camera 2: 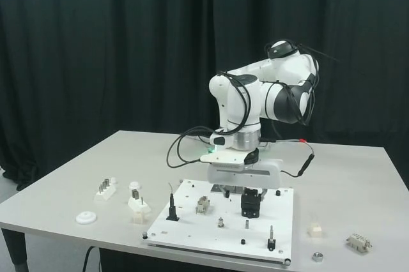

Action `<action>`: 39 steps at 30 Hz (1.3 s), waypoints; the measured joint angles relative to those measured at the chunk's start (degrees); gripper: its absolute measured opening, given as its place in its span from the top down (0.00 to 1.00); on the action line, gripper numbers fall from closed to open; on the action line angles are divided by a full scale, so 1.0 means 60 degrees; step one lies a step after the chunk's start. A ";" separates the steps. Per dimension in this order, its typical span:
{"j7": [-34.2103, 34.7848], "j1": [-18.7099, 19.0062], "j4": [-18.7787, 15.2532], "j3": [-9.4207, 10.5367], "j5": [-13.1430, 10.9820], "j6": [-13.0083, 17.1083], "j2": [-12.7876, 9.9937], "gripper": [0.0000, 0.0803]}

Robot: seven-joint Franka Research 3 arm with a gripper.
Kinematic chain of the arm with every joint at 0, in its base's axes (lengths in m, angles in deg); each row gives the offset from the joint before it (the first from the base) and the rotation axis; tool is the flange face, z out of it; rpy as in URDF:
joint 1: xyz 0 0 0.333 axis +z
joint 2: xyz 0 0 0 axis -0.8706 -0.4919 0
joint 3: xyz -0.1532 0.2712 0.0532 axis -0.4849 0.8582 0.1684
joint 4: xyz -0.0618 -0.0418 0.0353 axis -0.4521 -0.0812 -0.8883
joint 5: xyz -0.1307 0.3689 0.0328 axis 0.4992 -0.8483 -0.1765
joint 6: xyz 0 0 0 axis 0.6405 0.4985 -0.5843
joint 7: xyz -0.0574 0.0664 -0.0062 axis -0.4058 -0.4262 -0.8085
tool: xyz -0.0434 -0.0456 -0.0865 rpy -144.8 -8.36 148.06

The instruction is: Pick round peg 3.

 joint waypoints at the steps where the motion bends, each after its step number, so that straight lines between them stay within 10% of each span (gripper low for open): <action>1: 0.0000 -0.0016 0.0016 -0.0009 0.0008 -0.0014 0.0000 0.00; 39: -0.0196 -0.0769 0.0719 -0.0318 0.0385 -0.0545 0.0000 0.00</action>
